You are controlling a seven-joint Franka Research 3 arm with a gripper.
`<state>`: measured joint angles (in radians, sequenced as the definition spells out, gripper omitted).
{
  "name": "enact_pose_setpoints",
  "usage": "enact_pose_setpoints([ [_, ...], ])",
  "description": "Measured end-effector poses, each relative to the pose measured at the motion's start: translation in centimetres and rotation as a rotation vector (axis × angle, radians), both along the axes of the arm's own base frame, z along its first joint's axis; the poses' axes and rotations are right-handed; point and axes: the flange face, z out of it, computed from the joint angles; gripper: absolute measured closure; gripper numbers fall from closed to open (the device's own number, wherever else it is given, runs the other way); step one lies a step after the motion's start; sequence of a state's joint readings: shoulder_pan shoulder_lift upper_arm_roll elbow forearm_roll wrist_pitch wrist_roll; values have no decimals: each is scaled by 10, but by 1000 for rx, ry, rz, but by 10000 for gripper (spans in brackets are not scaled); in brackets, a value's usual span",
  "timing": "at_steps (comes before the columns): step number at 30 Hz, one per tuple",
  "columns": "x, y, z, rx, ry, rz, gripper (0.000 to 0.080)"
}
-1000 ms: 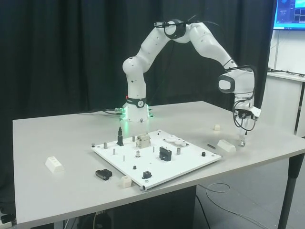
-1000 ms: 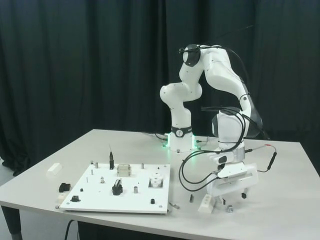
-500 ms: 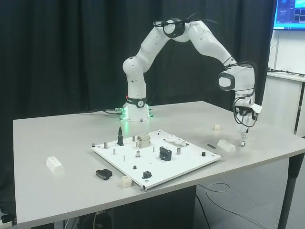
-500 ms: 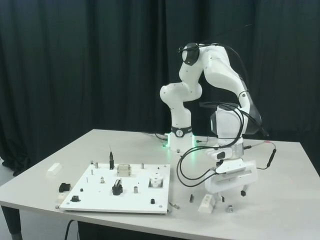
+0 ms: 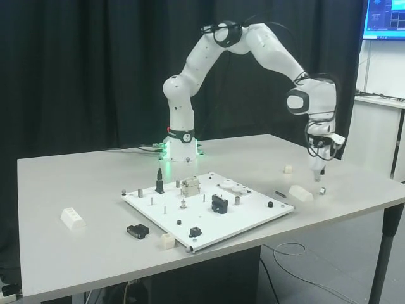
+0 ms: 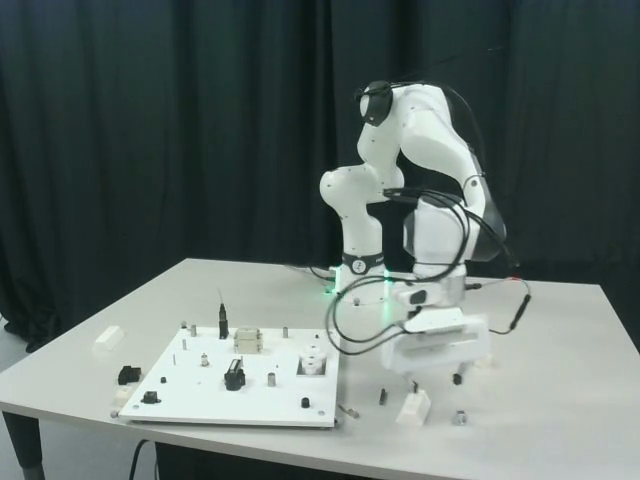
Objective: Remove round peg 4.
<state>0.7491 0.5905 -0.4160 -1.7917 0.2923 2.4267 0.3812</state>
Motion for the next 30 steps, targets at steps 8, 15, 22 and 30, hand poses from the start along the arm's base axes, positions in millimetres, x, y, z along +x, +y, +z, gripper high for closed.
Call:
enact_pose_setpoints([
  [8, 15, -57, 26, -67, 11, -56, 3],
  [15, 25, -112, 47, -113, 30, -83, 3],
  [22, 29, -163, 59, -128, 60, -107, 3],
  [30, 30, -207, 59, -124, 86, -128, 3],
])
